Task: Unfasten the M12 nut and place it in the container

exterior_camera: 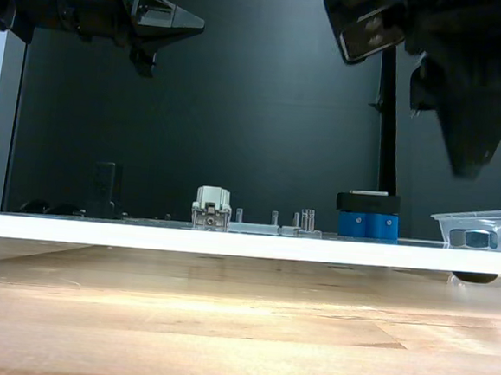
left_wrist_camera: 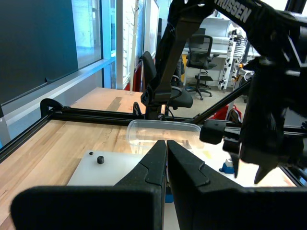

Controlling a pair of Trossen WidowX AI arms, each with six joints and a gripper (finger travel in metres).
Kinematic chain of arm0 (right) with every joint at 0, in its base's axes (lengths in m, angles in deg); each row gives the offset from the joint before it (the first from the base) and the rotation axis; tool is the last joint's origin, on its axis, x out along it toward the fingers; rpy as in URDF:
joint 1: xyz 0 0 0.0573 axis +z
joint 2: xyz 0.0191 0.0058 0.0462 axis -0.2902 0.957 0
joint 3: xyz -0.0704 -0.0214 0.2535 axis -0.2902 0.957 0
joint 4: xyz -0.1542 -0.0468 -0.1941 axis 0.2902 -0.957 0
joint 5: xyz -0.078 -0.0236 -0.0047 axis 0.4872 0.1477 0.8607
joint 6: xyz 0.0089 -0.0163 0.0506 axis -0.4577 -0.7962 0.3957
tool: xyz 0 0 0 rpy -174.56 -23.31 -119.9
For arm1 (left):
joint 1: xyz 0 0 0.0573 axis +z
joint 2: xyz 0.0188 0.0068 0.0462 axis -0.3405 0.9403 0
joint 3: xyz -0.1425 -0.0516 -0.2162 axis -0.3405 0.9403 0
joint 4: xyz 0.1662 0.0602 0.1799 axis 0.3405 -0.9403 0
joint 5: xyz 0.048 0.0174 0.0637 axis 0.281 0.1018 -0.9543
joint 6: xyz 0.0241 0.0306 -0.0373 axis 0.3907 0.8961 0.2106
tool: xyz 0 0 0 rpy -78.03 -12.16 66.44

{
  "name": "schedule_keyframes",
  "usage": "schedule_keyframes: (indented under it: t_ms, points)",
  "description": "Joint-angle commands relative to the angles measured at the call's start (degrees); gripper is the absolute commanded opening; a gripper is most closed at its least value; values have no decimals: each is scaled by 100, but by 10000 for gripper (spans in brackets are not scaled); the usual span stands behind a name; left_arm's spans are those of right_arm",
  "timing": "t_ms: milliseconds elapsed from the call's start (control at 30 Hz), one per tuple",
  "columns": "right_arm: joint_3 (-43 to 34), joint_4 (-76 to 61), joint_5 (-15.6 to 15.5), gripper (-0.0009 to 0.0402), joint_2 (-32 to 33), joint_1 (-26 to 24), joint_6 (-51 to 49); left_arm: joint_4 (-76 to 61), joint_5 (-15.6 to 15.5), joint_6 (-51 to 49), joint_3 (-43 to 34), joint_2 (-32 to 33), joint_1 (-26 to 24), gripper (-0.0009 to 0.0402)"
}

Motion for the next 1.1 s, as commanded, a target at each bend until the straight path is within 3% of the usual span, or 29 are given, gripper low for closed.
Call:
schedule_keyframes:
  t_ms: [33,200,433,800,1100]
  points:
    - [9,151,22,221,153,9,-173,2,2,0,0,0,0,0]
    - [11,262,-9,258,385,17,-345,0,2,0,0,0,2,0]
    - [144,321,7,248,387,35,-343,4,2,0,0,0,2,0]
    - [354,479,9,174,385,39,-389,2,0,0,0,0,0,0]
    - [363,520,0,76,385,39,-487,2,0,0,0,0,2,0]
